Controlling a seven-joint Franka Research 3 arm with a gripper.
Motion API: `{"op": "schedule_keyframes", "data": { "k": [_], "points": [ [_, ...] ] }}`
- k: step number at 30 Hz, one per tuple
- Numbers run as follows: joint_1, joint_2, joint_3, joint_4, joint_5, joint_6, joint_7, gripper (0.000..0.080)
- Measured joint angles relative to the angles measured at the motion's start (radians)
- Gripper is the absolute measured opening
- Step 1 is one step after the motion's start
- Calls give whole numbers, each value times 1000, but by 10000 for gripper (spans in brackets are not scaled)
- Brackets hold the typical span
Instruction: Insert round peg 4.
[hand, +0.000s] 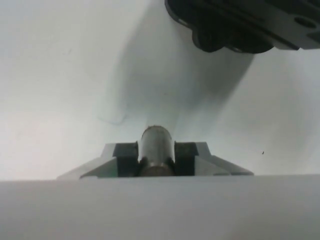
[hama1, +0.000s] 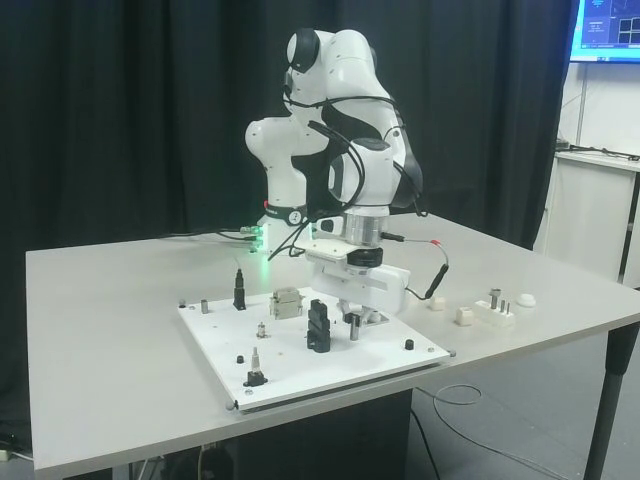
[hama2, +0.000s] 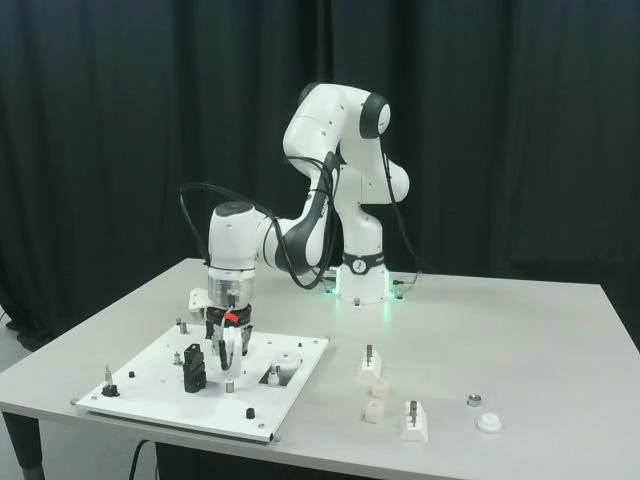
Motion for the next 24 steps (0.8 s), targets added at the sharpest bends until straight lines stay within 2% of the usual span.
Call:
{"op": "schedule_keyframes", "data": {
  "k": [11, 12, 16, 17, 22, 23, 24],
  "points": [
    [-2, -1, -1, 5, 3, 3, -16, 149],
    [-2, -2, -1, 7, 1, 2, -24, 331],
    [-2, -9, -3, 10, -3, -5, -41, 331],
    [-2, -11, -3, 11, -4, -8, -44, 634],
    [-1, -30, -3, 13, -10, -33, -61, 634],
    [-1, -34, -3, 15, -11, -40, -61, 760],
    [0, -38, -3, 16, -13, -46, -61, 760]
  ]
}}
